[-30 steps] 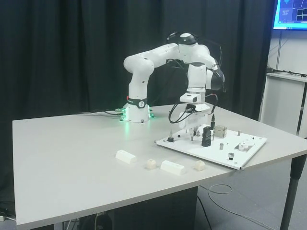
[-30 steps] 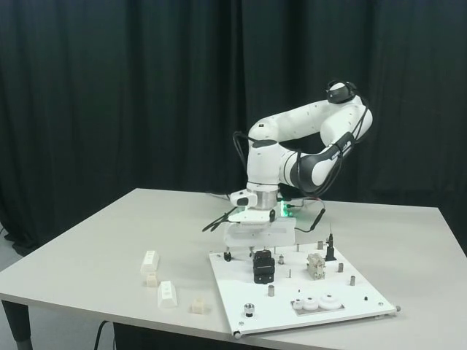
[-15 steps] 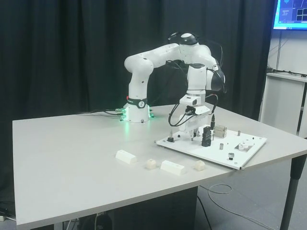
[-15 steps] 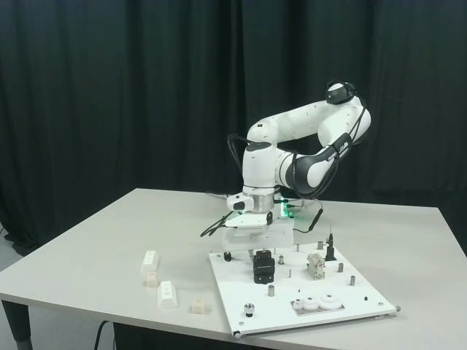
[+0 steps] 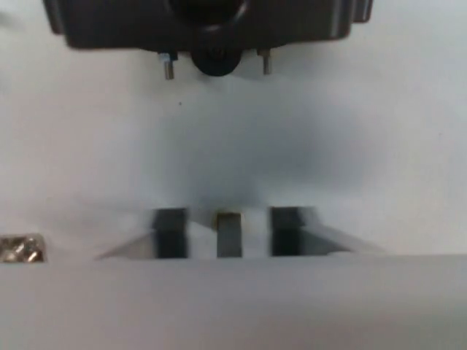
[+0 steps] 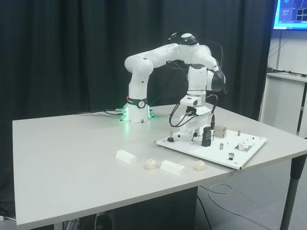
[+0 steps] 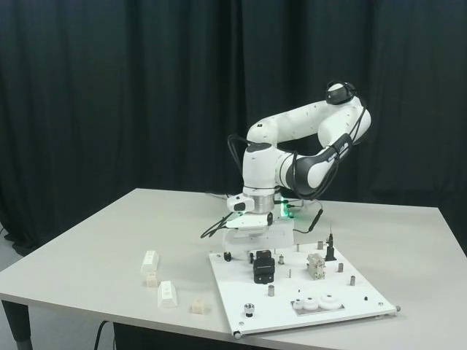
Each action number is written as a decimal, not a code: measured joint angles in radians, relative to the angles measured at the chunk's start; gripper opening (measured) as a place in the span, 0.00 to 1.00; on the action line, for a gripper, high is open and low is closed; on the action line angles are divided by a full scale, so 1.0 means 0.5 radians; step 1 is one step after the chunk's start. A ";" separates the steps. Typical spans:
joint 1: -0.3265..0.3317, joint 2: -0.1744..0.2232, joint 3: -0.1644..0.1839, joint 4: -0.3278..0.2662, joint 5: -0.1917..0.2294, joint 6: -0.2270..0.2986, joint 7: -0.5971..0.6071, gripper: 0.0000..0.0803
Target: Insert square peg 2.
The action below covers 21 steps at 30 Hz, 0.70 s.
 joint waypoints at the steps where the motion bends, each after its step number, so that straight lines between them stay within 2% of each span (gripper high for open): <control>1: 0.000 0.000 0.000 0.001 -0.001 0.001 -0.001 0.10; 7: 0.001 0.000 -0.017 0.013 -0.034 0.001 -0.002 0.10; 8: 0.002 0.000 -0.021 0.015 -0.040 0.000 -0.002 0.85; 13: 0.011 0.000 -0.046 0.019 -0.074 -0.011 -0.002 0.85; 14: 0.013 0.000 -0.053 0.019 -0.081 -0.017 -0.002 0.97; 21: 0.031 0.000 -0.115 0.018 -0.147 -0.085 -0.002 0.99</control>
